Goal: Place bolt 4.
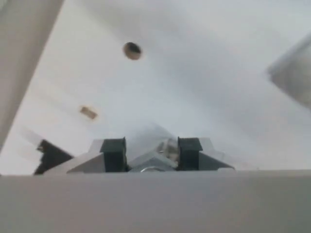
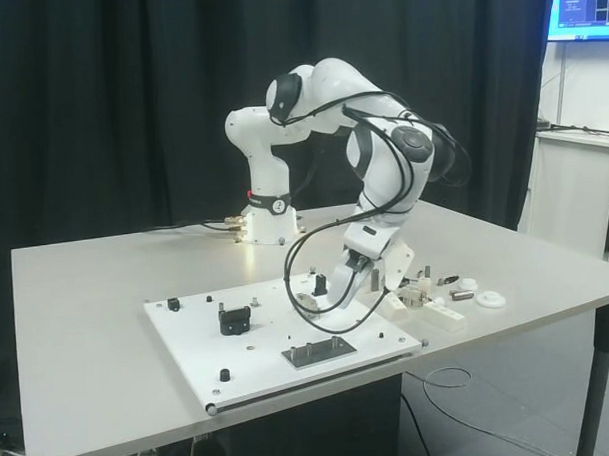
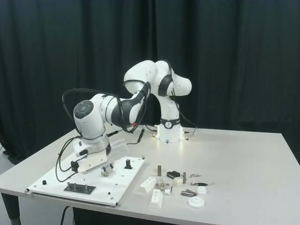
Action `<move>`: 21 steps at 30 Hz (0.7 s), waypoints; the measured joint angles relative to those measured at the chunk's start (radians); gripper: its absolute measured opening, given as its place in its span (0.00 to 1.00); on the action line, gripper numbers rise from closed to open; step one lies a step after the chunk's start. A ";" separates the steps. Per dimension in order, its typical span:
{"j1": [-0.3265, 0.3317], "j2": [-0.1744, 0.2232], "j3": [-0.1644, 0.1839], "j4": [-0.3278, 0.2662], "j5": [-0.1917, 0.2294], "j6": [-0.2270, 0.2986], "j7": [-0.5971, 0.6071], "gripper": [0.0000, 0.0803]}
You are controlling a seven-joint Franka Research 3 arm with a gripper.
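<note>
Bolt 4 [image 1: 155, 156] is a grey metal piece sitting between my two black finger pads [image 1: 114, 153], close above the white board [image 1: 194, 82]. My gripper [image 1: 151, 154] looks shut on it. In the first room view the gripper [image 2: 315, 302] is low over the middle of the board [image 2: 188, 337], near its far edge. The second room view shows the gripper [image 3: 105, 171] touching down on the board [image 3: 51, 185]. A round hole [image 1: 131, 50] and a small slot [image 1: 88, 112] lie in the board ahead of the fingers.
A black bracket [image 2: 233, 319] and a grey metal plate with pegs [image 2: 319, 350] stand on the board. White blocks [image 3: 156, 191], small metal parts [image 3: 187, 192] and white gears [image 3: 196, 202] lie on the grey table beside the board.
</note>
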State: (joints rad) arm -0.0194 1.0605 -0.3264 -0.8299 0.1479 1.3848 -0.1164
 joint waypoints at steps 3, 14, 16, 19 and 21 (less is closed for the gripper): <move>0.000 -0.013 0.033 -0.022 -0.031 -0.009 0.025 0.28; 0.000 -0.060 0.124 -0.105 -0.102 -0.014 0.104 0.28; 0.000 -0.064 0.133 -0.111 -0.105 -0.013 0.112 0.28; 0.001 -0.065 0.145 -0.115 -0.109 -0.013 0.127 0.28; 0.001 -0.066 0.153 -0.118 -0.109 -0.013 0.141 0.28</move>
State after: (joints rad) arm -0.0179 0.9945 -0.1738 -0.9477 0.0385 1.3713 0.0242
